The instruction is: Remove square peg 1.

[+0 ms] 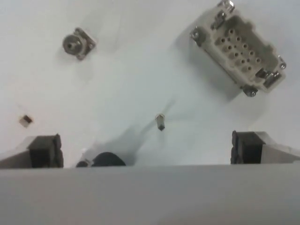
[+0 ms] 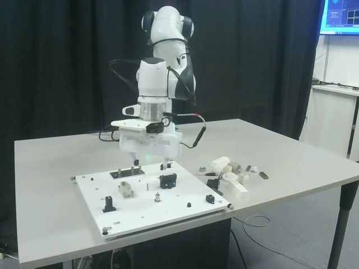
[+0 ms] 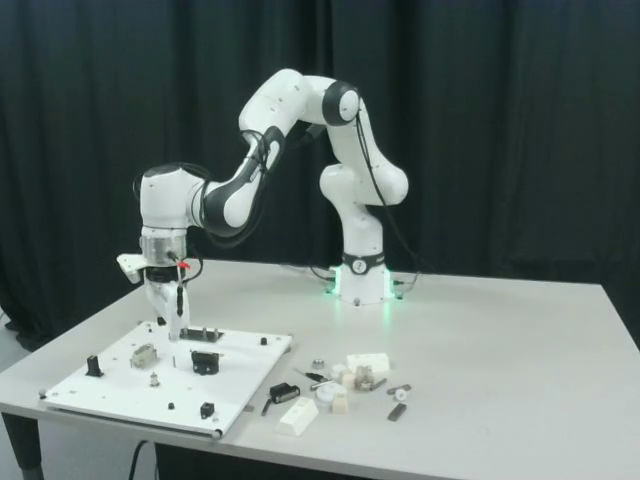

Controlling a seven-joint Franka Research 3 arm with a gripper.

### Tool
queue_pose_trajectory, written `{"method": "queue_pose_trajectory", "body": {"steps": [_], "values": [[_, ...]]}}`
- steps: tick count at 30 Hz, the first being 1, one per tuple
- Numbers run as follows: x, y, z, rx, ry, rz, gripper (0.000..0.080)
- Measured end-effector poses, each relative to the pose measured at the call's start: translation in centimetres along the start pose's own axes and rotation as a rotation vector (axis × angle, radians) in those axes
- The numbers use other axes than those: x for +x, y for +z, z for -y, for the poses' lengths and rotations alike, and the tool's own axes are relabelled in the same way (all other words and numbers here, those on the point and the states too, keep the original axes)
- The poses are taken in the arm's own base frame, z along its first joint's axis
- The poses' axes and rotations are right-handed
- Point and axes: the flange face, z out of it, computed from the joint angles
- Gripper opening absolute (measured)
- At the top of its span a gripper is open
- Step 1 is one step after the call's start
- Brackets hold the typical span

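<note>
We see the gripper (image 1: 145,149) spread open and empty over the white board (image 2: 168,210), with the small stiff light metal peg (image 1: 160,122) upright mid-frame, best pinched across its sides.

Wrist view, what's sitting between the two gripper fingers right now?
In the wrist view, a small upright metal pin stands on the white board in the gap between the open fingers; the rest of that stretch is bare board.

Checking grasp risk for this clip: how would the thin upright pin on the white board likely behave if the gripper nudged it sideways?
The pin looks stiff and metallic, so bending seems unlikely. It stands upright from the white board, probably seated, so it should resist tipping.
</note>
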Motion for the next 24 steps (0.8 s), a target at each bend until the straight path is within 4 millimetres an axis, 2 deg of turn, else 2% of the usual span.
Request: {"method": "queue_pose_trajectory", "body": {"steps": [12, 24], "values": [[-0.2, 2.6, -0.4, -0.035, 0.006, 0.017, 0.08], [-0.5, 4.0, -0.6, -0.056, -0.069, 0.025, 0.08]]}}
